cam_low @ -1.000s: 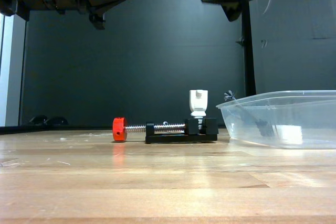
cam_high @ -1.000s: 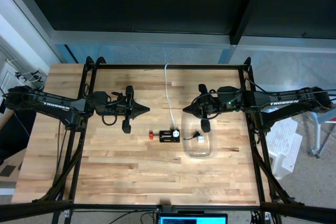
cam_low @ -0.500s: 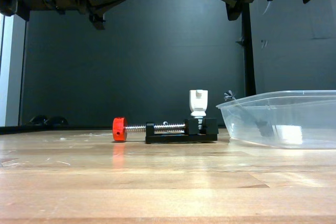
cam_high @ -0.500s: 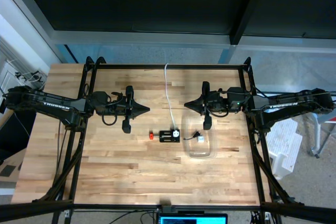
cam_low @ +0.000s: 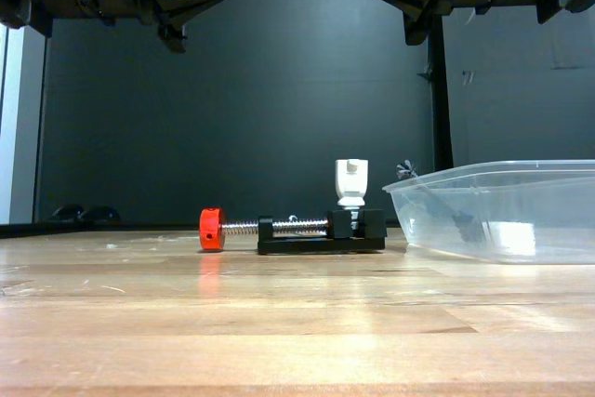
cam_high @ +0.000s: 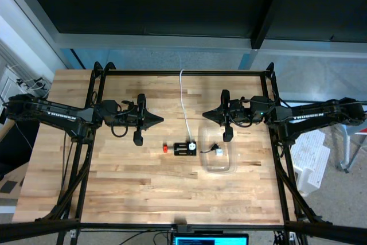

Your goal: Remove the power plug from the receptacle and place in the container

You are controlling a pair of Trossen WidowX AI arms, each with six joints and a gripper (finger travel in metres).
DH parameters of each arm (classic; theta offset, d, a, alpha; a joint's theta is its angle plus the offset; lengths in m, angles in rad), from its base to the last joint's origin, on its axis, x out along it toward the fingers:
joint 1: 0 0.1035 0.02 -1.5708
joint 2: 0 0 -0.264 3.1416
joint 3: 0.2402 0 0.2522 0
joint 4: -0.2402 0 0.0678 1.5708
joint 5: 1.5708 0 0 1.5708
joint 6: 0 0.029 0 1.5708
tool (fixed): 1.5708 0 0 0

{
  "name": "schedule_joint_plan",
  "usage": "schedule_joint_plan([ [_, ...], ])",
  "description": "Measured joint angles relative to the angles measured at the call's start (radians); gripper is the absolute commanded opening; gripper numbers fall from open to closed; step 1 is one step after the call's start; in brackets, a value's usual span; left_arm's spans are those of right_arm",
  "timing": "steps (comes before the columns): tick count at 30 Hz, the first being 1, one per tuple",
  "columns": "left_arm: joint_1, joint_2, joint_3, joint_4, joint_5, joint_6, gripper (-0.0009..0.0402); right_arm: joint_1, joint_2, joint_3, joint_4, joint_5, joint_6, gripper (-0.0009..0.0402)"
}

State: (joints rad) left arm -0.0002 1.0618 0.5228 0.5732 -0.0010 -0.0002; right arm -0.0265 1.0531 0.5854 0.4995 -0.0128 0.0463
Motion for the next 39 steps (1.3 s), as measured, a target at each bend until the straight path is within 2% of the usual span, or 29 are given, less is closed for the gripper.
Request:
schedule_joint_plan([
  [2,0.000,0.000,0.000,0.000,0.000,0.000,0.0000,0.000,0.000,0.000,0.000,-0.008,0.000,0.0000],
  [15,0.000,0.000,0.000,0.000,0.000,0.000,0.0000,0.000,0.000,-0.034,0.016,-0.007,0.001,0.0000],
  [39,0.000,0.000,0.000,0.000,0.000,0.000,0.0000,0.000,0.000,-0.030,0.023,-0.007,-0.001,0.0000],
])
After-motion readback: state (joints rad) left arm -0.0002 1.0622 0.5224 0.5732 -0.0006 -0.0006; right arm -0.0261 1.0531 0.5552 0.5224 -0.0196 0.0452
